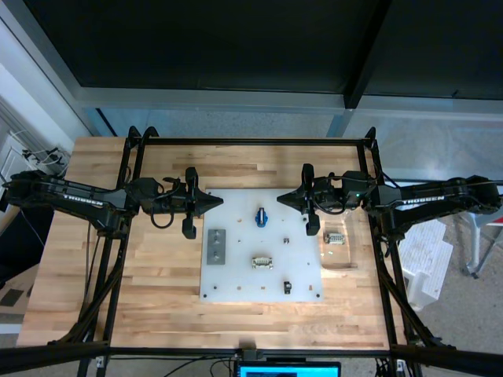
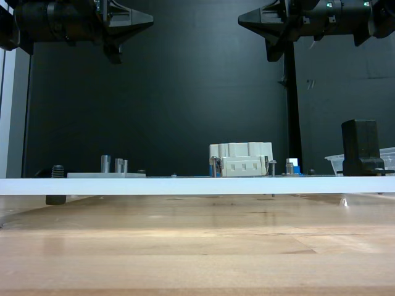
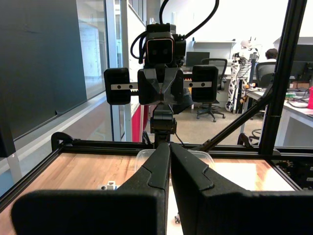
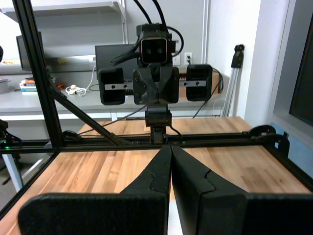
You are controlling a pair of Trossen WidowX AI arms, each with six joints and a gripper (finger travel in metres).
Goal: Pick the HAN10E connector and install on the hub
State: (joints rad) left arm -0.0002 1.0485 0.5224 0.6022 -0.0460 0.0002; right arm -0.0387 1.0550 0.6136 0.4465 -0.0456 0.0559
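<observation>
While left tool (image 1: pixel 214 203) and right tool (image 1: pixel 283 198) hang closed, high beyond the hub (image 1: pixel 262 261), a skewed grasp of the HAN10E connector (image 1: pixel 334 237) right of it could jam insertion.

1. The hub (image 1: pixel 262 262) sat on the board (image 1: pixel 236 287).
2. A two-hole plate (image 1: pixel 215 245) lay left of the hub; an upright part (image 1: pixel 261 216) behind it; a small block (image 1: pixel 288 287) before it, rightward.
3. The HAN10E connector (image 1: pixel 335 236) lay in a tray (image 1: pixel 346 265) right of the hub.
4. The left gripper (image 1: pixel 218 203) hung above and behind-left of the hub; the right gripper (image 1: pixel 281 198) above and behind-right.

Two tools (image 1: pixel 214 203) (image 1: pixel 284 198), one hub (image 1: pixel 263 262), maybe connector (image 1: pixel 334 236)
</observation>
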